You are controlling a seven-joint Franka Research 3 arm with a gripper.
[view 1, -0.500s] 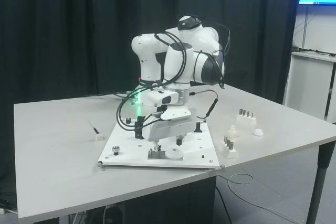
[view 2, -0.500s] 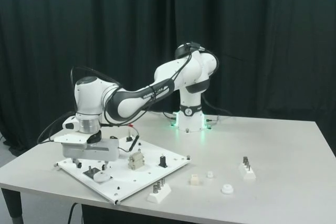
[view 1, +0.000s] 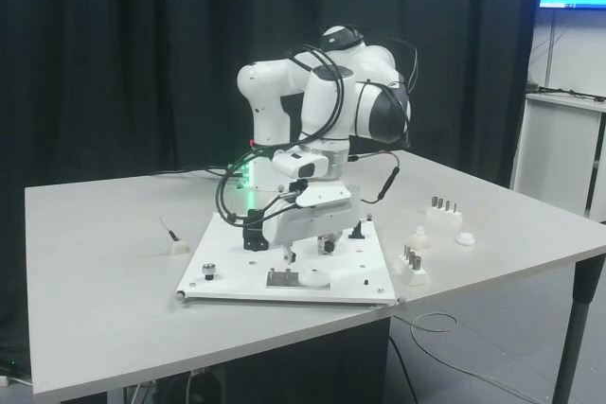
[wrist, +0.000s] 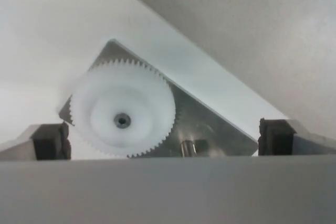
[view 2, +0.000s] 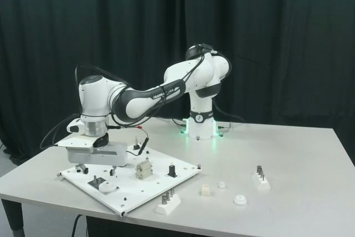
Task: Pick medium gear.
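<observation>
A white toothed gear (wrist: 122,108) lies flat on a grey metal plate (wrist: 210,124) near the front edge of the white board (view 1: 237,248). It sits on a peg through its centre hole, and a second bare peg (wrist: 188,147) stands beside it. In the room views the gear (view 1: 315,278) (view 2: 108,187) is below my gripper (view 1: 308,251) (view 2: 97,169), which hangs a short way above it. The gripper (wrist: 163,139) is open, with its black fingertips (wrist: 50,141) spread wide and nothing between them.
Two white blocks with metal pegs (view 1: 415,267) (view 1: 443,212) and small white parts (view 1: 464,238) (view 1: 418,235) lie right of the board. A small white block with a pin (view 1: 175,243) sits to its left. Black fixtures (view 1: 357,230) and a grey block (view 2: 144,170) stand on the board.
The gripper has risen straight up from just over the gear. The gear stays on its plate and the fingers hold nothing.
</observation>
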